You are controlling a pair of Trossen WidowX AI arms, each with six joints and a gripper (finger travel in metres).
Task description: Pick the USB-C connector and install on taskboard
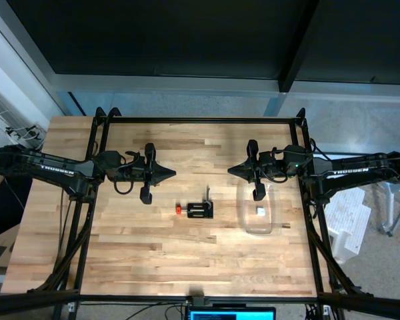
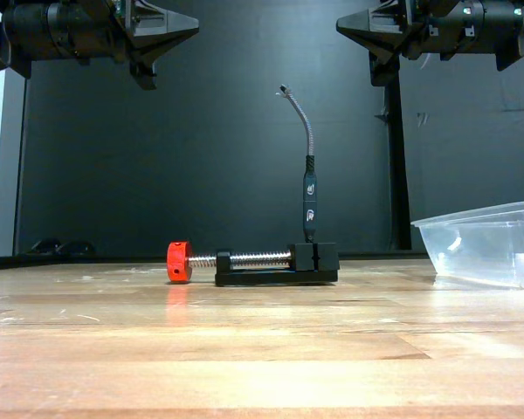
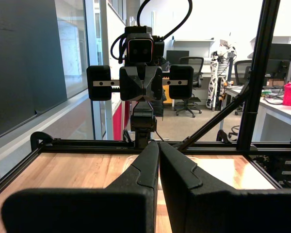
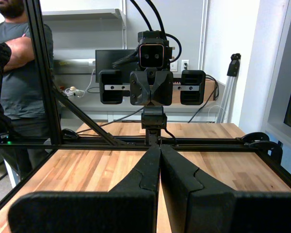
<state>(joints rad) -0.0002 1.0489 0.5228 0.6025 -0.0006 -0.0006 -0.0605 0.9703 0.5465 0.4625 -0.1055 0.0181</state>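
Claws first: your left claw (image 3: 158, 145) is clenched, its two fingers pressed flat together with nothing between them. It hangs high above the worktop (image 1: 120, 253), pointing inward. Your right claw (image 4: 160, 146) is clenched the same way and empty, at about the same height. It faces the left one tip to tip across a clear gap.

Look below that gap and a little toward the near edge, and you find the taskboard (image 1: 201, 211). It is a small black block lying flat on the worktop, well apart from both claws. Its red-orange knob (image 2: 179, 261) sits on a threaded screw (image 2: 253, 258) and points to the left claw's side. The USB-C connector (image 2: 309, 199) stands upright out of the block's other end, the end nearer your right claw. Its braided cable stub (image 2: 307, 131) bends over at the top, and neither claw touches it.

Under your right arm, behind the right claw's tips, a clear plastic tray (image 1: 259, 231) rests on the worktop near the taskboard without touching it. A small pale piece (image 1: 260, 211) lies inside; you cannot tell what it is.
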